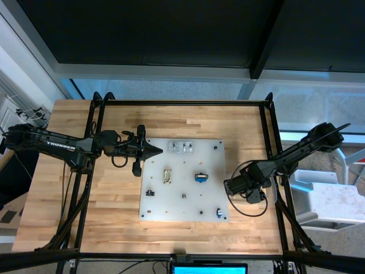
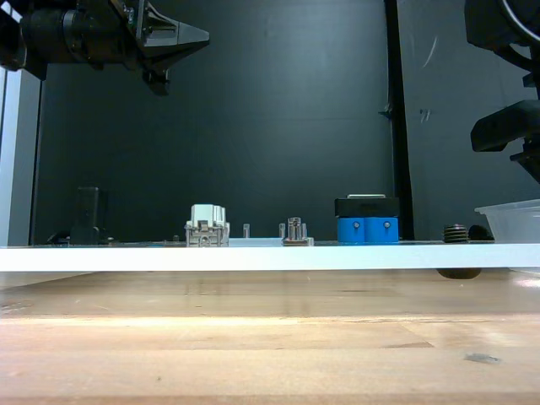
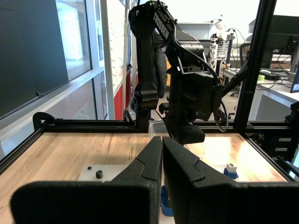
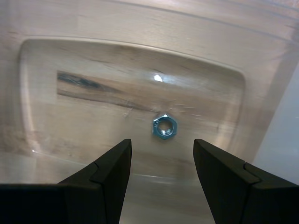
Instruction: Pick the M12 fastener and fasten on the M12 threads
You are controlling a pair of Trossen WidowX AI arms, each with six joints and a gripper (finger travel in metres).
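The M12 fastener (image 4: 164, 126), a small silver hex nut, lies flat on the floor of the clear tray (image 4: 28, 93). My right gripper (image 4: 162, 145) hangs open just above it, one finger on either side of the nut and neither touching it. From above, the right gripper (image 1: 251, 193) sits off the right edge of the white board (image 1: 171, 202). The M12 threads (image 2: 456, 233), a short black ribbed stud (image 1: 203, 211), stand bare near the board's near right edge. My left gripper (image 1: 158, 150) is shut and empty, raised over the board's far left edge.
On the board stand a blue connector block (image 2: 367, 224), a grey connector (image 2: 207, 228) and a silver post (image 2: 294, 229). The clear tray (image 2: 511, 221) rests on the wooden table to the right of the board. Black frame rails border the table.
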